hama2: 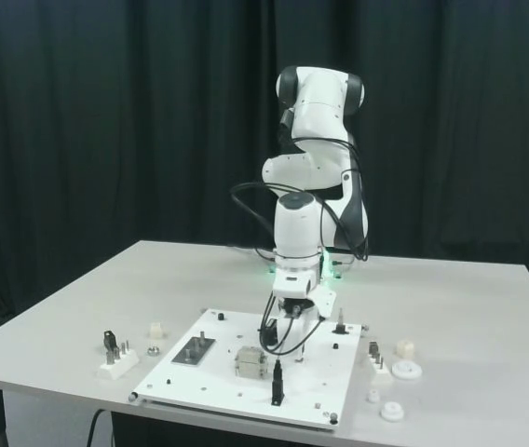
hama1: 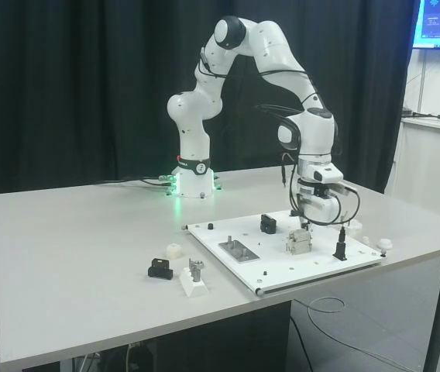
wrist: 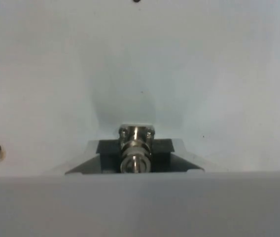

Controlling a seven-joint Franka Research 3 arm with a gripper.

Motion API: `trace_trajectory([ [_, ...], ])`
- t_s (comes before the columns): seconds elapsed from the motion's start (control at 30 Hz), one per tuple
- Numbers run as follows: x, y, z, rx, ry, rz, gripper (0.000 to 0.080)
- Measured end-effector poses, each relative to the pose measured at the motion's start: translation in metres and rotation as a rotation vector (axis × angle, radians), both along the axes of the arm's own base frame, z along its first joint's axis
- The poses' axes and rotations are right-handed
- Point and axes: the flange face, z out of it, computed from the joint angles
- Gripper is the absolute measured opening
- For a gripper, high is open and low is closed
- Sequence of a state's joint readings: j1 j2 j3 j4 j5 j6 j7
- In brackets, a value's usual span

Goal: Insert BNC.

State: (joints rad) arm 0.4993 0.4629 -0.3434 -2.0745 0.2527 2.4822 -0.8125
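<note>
The gripper hangs directly over the socket block, which is fixed mid-board toward the front edge of the white board. In the wrist view the BNC sits on the centreline under the wrist, axis lined up for a straight push. Whether the fingers pinch it cannot be told.

The board lies at the front right corner of the table. A black post stands near the block toward the board's right edge and a metal plate toward the left; clearance is best from above.
</note>
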Motion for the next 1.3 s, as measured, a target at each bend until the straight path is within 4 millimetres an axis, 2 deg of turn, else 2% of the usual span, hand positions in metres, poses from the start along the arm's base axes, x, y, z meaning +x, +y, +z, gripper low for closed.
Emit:
trace_trajectory([
  [1.3, 0.0000, 0.0003, 0.0000, 0.004, 0.000, 0.412, 0.0123],
])
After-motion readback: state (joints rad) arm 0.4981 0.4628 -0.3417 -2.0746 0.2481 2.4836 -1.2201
